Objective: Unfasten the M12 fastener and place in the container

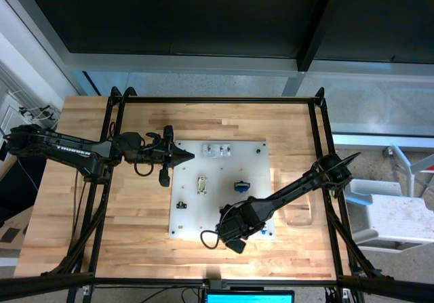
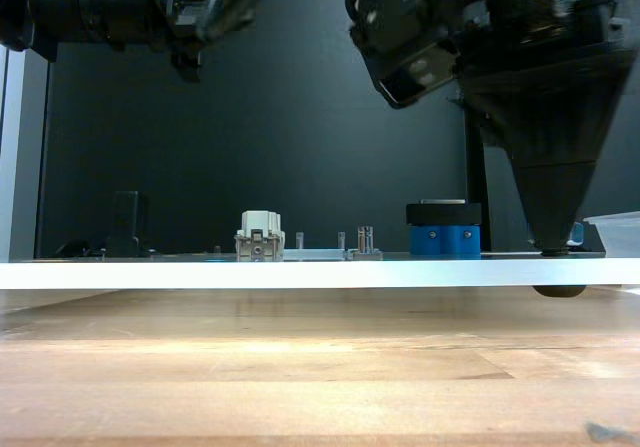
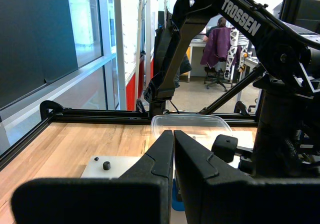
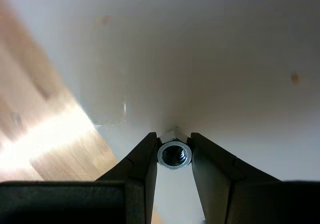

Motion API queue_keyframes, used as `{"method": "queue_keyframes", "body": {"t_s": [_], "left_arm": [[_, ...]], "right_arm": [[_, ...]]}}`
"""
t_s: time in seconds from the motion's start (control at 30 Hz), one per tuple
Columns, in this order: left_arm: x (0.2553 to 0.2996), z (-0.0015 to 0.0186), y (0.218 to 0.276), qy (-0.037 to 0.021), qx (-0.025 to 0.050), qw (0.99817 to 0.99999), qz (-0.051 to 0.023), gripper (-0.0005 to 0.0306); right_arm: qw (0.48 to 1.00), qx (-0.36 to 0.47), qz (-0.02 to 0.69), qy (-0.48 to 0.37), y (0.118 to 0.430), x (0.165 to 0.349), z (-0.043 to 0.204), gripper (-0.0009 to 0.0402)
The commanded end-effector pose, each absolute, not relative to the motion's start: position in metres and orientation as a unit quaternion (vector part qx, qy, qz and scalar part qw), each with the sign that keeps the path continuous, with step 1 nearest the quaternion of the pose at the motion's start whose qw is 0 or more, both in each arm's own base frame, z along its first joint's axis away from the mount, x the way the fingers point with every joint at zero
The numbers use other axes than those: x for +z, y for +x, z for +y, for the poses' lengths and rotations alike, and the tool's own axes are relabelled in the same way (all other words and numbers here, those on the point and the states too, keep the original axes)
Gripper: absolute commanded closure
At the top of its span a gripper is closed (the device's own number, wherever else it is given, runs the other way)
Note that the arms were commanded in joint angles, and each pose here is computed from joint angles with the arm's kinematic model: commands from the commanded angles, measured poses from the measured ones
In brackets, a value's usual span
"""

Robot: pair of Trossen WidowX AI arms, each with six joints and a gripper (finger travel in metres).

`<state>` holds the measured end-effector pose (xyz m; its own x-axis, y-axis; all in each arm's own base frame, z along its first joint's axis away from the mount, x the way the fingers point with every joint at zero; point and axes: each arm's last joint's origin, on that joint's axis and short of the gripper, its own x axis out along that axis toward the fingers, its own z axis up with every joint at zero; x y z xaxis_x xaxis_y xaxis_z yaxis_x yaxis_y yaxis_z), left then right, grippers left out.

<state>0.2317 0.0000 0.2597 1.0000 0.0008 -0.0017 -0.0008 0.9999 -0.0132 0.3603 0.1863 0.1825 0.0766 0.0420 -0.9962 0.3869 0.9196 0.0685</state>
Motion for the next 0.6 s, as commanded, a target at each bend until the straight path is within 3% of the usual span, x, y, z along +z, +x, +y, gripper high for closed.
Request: {"method": "queue_keyframes", "body": {"t_s": [0.03, 0.2, 0.6], "left_arm": [[0.2599, 0.0000, 0.2318, -0.0066, 0.0004, 0.99998, 0.0005, 0.0300], [0.2599, 0.0001, 0.2318, -0.0066, 0.0006, 0.99998, 0.0005, 0.0300], [0.2599, 0.0000, 0.2318, -0.0066, 0.0002, 0.99998, 0.0005, 0.0300]], "right_arm": [[0.729, -0.054, 0.677, 0.088, 0.3603, 0.1824, 0.1864, 0.0366], [0.734, 0.039, 0.678, -0.011, 0.3602, 0.1826, 0.1864, 0.0366], [0.730, 0.146, 0.656, -0.123, 0.3619, 0.1849, 0.1877, 0.0366]]}}
